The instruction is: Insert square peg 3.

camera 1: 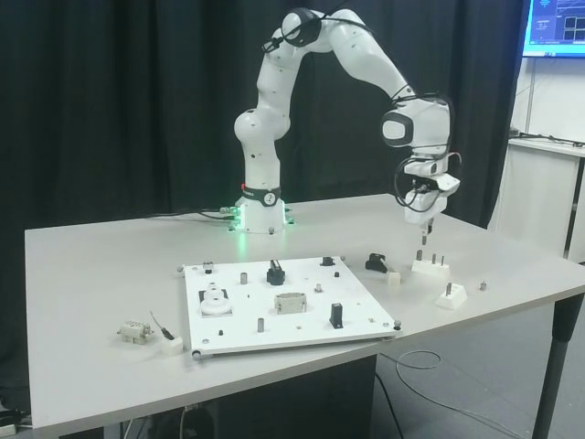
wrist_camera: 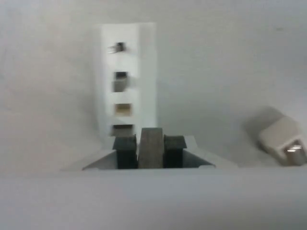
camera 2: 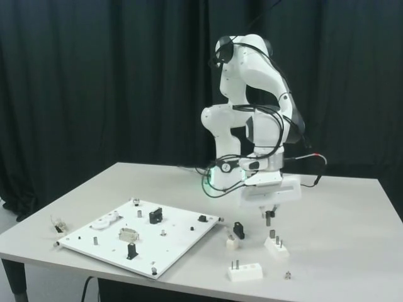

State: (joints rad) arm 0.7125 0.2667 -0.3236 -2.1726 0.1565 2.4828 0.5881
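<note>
Grey worktop [camera 1: 101, 274] carrying everything, broad and flat under the white arm [camera 1: 352, 55]. White assembly board [camera 1: 283, 306] lying flat on it, well apart from the hand, studded with small black and grey fittings.

Hand [wrist_camera: 150, 152] hanging above the far end of a narrow white peg holder [wrist_camera: 125, 79], clear of the worktop; seen in the first room view [camera 1: 422, 234] with the holder [camera 1: 430, 266] just below, and in the second room view [camera 2: 269, 218] with the holder [camera 2: 276, 246] directly beneath. Black fingers [wrist_camera: 125, 149] closed on a grey square peg [wrist_camera: 150, 147], pinched between the two pads and pointing straight down. Same peg [camera 1: 421, 237] showing as a short dark stub under the fingertips from the first room camera, apart from the holder, not touching it.

Holder with a row of seats running away from the hand: nearest seat partly hidden behind the fingers, next one an open square hole, two beyond each filled with a small dark peg.

Second white block [camera 2: 245, 271] with upright pins near the holder on the worktop. Small white connector [wrist_camera: 282, 139] lying beside the hand's path, apart from the holder. Black clamp piece [camera 1: 376, 263] between holder and board.
</note>
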